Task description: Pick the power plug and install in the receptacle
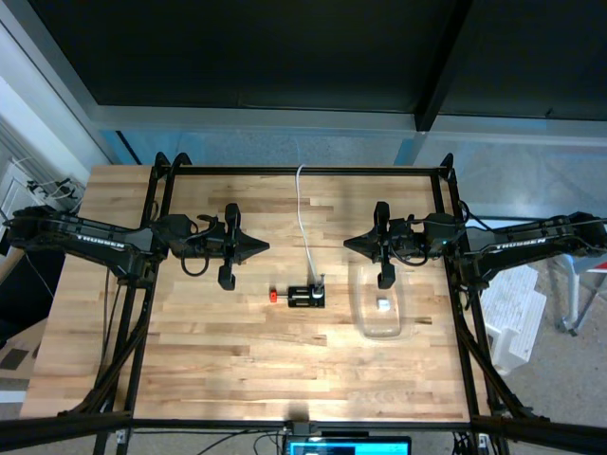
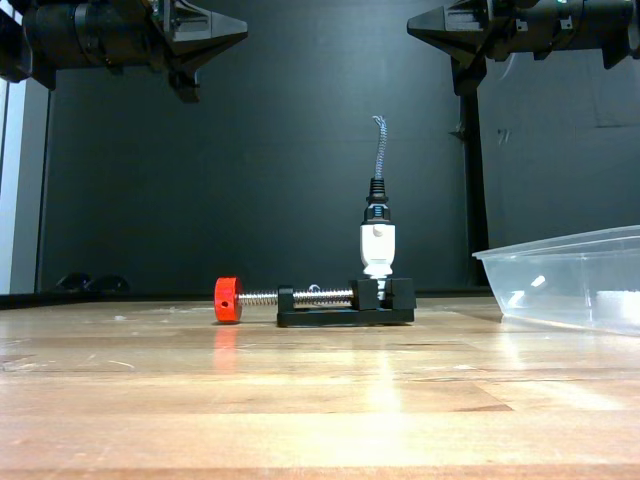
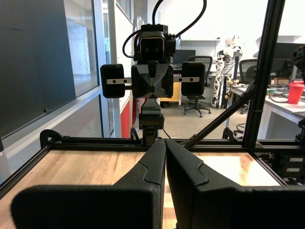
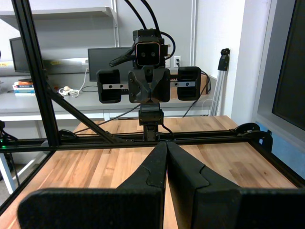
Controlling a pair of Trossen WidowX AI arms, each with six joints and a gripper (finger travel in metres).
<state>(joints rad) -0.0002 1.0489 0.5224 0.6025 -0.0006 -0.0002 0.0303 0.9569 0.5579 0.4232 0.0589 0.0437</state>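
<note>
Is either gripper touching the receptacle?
No: the left gripper and the right gripper both hang shut high above the table, one to each side of the receptacle standing on it.

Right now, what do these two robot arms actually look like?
Both are matte black with white TROSSEN lettering along the forearm. The left end effector and right end effector, raised over the table either side of the receptacle, taper to shut, wedge-shaped tips. Black cables loop at each wrist.

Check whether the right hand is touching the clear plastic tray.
Apart. The low view shows the right hand raised far above the tray, with open space between them; the left hand hangs equally high on the left side.
</note>
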